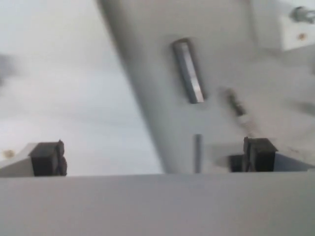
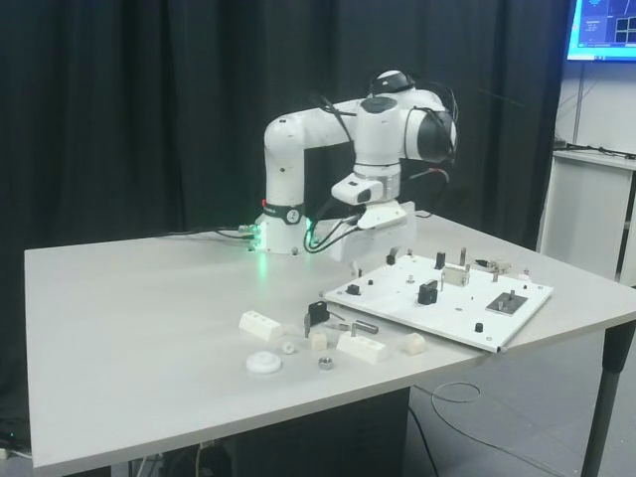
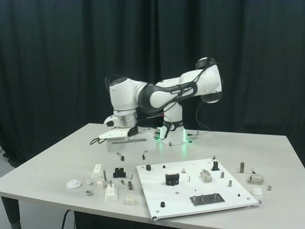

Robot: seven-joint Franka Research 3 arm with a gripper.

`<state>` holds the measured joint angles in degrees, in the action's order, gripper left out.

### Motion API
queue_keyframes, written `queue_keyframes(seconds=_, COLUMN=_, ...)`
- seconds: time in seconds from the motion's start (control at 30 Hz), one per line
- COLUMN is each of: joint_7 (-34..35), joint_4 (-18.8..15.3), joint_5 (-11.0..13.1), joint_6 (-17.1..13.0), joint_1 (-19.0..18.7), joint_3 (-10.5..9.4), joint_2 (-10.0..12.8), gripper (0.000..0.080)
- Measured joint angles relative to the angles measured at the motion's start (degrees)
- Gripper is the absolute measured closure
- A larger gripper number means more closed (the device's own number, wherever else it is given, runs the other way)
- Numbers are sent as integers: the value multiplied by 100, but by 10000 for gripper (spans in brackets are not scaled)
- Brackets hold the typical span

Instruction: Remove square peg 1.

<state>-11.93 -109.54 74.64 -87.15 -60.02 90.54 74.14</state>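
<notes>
I am hovering above the grey table [image 3: 57,162], left of centre in the second room view, with my gripper [image 3: 134,156] spread wide and holding nothing. My black fingertips [image 1: 47,158] are hanging apart over the near-left corner of the white board [image 3: 190,200]. I cannot tell which post on that board is square peg 1.

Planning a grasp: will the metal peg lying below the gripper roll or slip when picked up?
The peg shows flat facets, so it probably won't roll far. Its smooth metal looks slippery, and it is likely heavy for its size.
</notes>
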Motion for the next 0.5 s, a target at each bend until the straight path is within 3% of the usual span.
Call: queue_keyframes(seconds=0.5, joint_7=1764, joint_4=-411, joint_5=-82, joint_6=-170, joint_1=-1040, joint_3=34, joint_2=-53, gripper=3)
